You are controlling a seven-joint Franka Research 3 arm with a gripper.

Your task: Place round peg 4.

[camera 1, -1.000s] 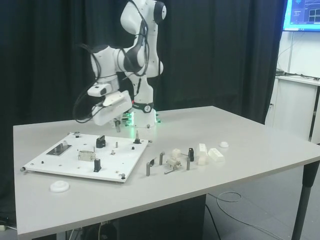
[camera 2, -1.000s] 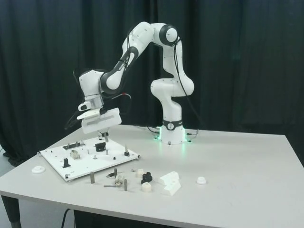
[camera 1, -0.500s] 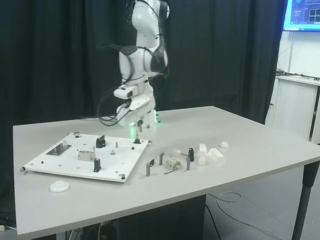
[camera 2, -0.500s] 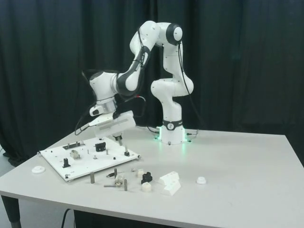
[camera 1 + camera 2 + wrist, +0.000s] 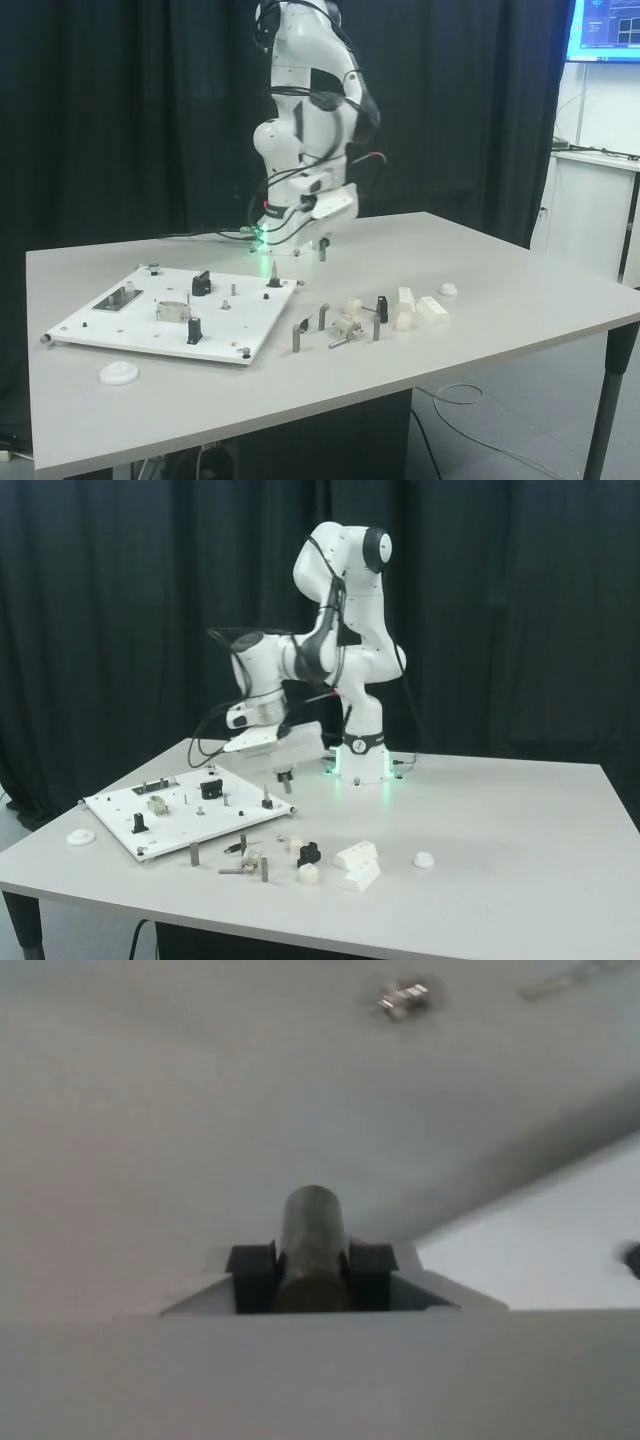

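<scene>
My gripper [image 5: 313,1278] is shut on a grey round peg [image 5: 313,1245], which stands between the two black pads [image 5: 252,1276] in the wrist view. The first room view has the gripper [image 5: 322,248] hanging above the grey table, just past the far right corner of the white board [image 5: 250,315]. From the second room view the gripper [image 5: 286,778] hangs low over the table beside the board [image 5: 175,820], with the peg pointing down. A corner of the board [image 5: 560,1250] shows in the wrist view.
Several loose pegs and small parts [image 5: 345,322] lie on the table right of the board, with white blocks [image 5: 415,306] beside them. A small white cap [image 5: 448,289] lies further right. A white disc [image 5: 118,373] sits near the board's front left. The arm's base [image 5: 362,760] stands behind.
The arm has swung from above the board's back edge to the right, off the board, and now holds the gripper over the table near the board's right corner.
</scene>
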